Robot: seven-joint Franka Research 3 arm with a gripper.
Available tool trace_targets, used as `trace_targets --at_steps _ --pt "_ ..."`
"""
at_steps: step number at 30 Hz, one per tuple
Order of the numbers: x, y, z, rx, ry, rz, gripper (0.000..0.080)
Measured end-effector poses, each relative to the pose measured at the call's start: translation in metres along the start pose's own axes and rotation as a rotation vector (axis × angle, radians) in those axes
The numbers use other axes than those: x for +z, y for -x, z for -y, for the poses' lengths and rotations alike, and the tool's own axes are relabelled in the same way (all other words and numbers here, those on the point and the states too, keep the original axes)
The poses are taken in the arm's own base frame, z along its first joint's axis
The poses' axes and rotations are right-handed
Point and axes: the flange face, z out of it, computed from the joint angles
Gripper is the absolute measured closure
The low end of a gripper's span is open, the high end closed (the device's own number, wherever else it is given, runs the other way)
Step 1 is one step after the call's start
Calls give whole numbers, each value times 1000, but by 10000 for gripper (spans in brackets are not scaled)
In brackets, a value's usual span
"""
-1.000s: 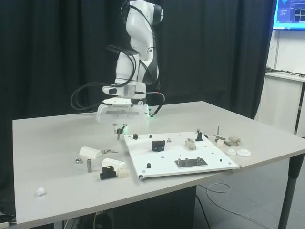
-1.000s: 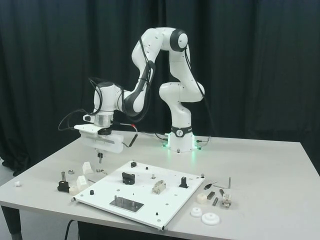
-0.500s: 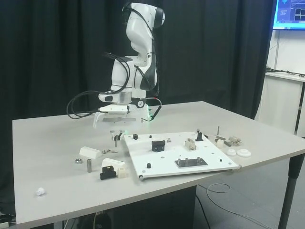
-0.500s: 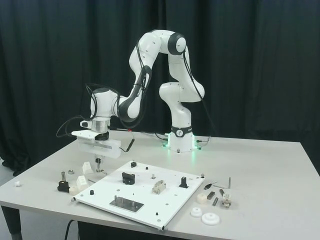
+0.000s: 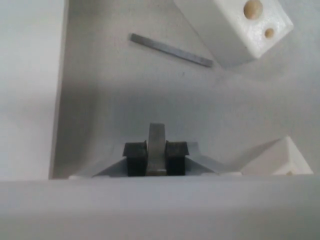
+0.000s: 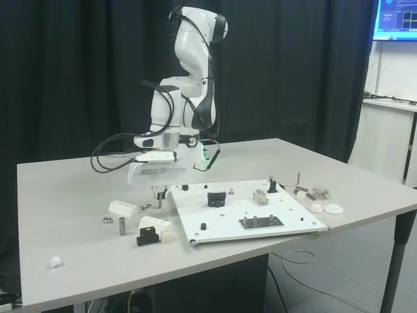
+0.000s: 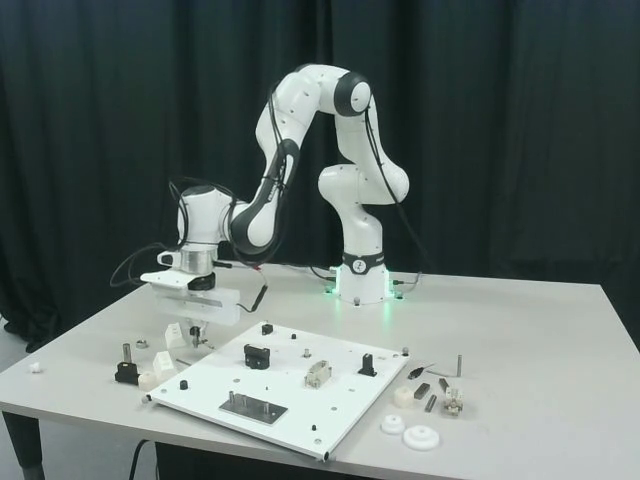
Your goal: Place square peg 2.
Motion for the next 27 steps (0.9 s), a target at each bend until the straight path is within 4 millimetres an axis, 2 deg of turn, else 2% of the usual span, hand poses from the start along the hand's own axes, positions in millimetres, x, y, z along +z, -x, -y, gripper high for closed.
trace_targets --at_steps 22,23,27 --pt "22 -8 2 -13 -14 13 728" --pt "22 -8 2 -14 -13 13 652" --pt "22 -9 2 -16 -13 12 652"
